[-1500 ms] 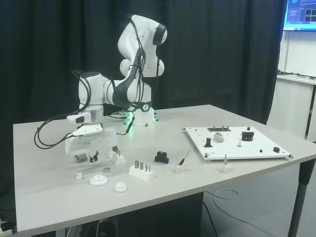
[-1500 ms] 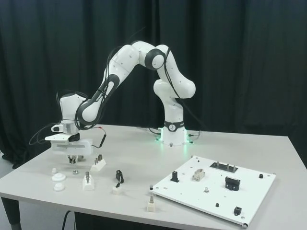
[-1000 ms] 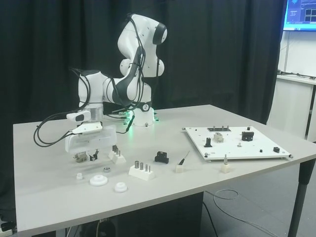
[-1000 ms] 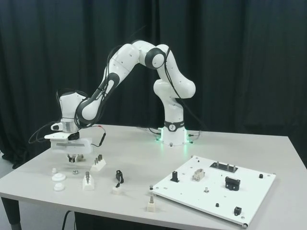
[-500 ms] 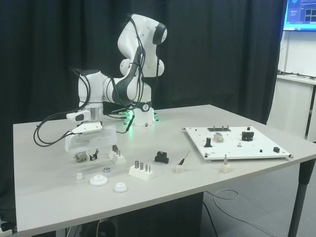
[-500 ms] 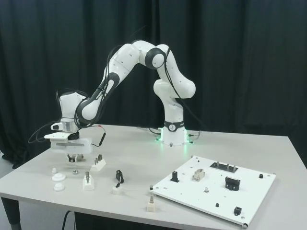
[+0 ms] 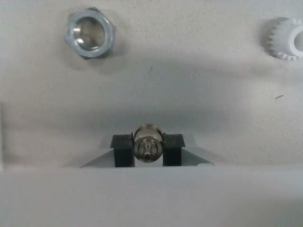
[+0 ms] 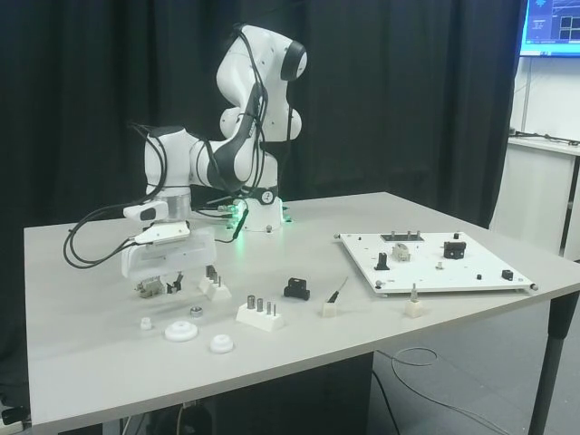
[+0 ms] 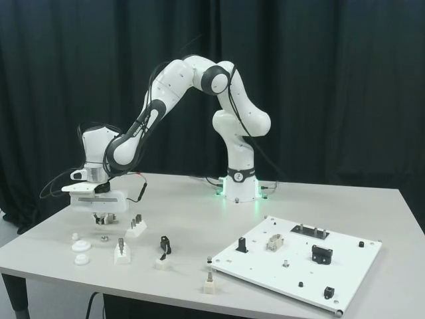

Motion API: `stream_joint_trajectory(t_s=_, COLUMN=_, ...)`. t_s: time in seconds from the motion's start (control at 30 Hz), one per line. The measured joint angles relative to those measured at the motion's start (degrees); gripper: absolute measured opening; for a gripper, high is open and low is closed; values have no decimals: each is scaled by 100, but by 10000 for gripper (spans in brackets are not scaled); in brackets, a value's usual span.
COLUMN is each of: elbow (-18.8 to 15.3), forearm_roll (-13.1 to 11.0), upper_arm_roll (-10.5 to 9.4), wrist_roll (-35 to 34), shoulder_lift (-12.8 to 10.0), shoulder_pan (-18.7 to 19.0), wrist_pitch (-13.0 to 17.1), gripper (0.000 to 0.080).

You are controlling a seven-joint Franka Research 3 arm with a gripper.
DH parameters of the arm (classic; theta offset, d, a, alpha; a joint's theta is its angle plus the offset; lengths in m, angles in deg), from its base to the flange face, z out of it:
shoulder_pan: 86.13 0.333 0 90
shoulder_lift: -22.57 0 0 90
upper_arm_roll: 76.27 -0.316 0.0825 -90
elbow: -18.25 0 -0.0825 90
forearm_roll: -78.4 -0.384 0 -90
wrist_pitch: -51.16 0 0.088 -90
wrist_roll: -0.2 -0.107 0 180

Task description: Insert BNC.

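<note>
Two gripper (image 7: 147, 150) fingers (image 7: 122, 150) tight around BNC connector (image 7: 147, 143).

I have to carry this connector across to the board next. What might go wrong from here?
The gripper holds the BNC connector only by its black fingertips; the round metal body might rotate or slip in transit. The white assembly board lies far across the grey table, so a long carry. A low path may clip the small white fixtures nearby.

White arm (image 9: 166, 93), grey table (image 9: 192, 212)
</note>
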Motion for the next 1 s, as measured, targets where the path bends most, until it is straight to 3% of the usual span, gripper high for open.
stream_joint_trajectory(t_s=0.53, elbow=-74, forearm_roll=0, upper_arm_roll=-2, wrist_roll=4, shoulder_lift=318, shoulder_pan=333, wrist_pitch=-543, gripper=124)
stream_joint_trajectory(t_s=1.0, elbow=-559, forearm_roll=-30, upper_arm_roll=-5, wrist_roll=-186, shoulder_lift=909, shoulder_pan=1026, wrist_pitch=-662, gripper=124)
